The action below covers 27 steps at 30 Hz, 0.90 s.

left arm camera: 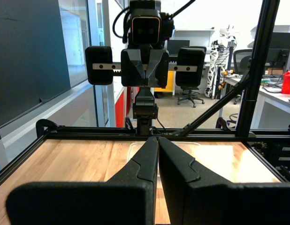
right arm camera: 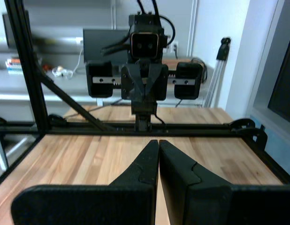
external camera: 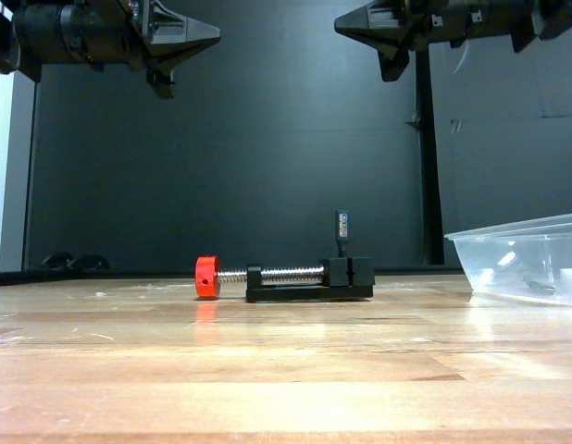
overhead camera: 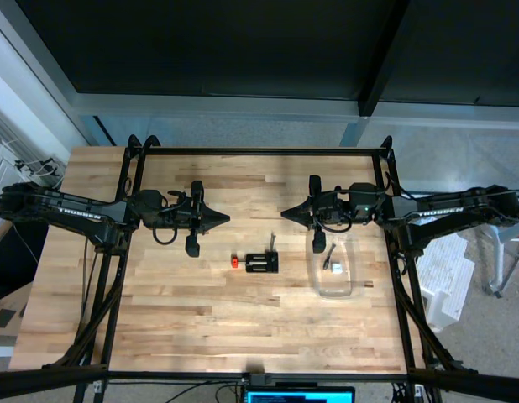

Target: Remove the USB-C connector from taskboard and place in the container

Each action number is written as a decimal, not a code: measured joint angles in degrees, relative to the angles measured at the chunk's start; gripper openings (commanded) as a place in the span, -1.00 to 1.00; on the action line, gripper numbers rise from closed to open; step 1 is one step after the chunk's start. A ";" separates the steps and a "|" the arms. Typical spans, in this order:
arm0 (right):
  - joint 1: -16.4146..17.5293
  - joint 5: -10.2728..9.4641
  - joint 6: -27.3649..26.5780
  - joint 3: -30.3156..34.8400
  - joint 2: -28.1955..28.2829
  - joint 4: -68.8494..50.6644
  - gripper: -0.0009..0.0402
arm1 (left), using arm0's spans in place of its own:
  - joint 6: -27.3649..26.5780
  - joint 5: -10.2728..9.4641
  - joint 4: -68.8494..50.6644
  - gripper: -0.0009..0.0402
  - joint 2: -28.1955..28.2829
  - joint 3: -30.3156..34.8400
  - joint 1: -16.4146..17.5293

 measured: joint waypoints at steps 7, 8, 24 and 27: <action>-0.37 0.15 1.07 -2.23 0.00 4.81 -0.96 | 0.02 0.00 0.00 -0.96 0.00 0.00 0.00; -0.37 0.15 1.09 -2.36 0.00 5.33 -0.96 | 0.02 0.00 0.00 -0.96 0.00 -0.02 0.00; -0.35 0.15 3.23 -4.04 2.67 10.25 -0.96 | 0.00 0.00 -0.02 -0.96 0.00 0.00 0.00; -0.37 0.15 3.23 -3.96 3.41 10.82 -0.96 | 0.02 0.00 0.02 -0.96 0.00 -0.02 0.00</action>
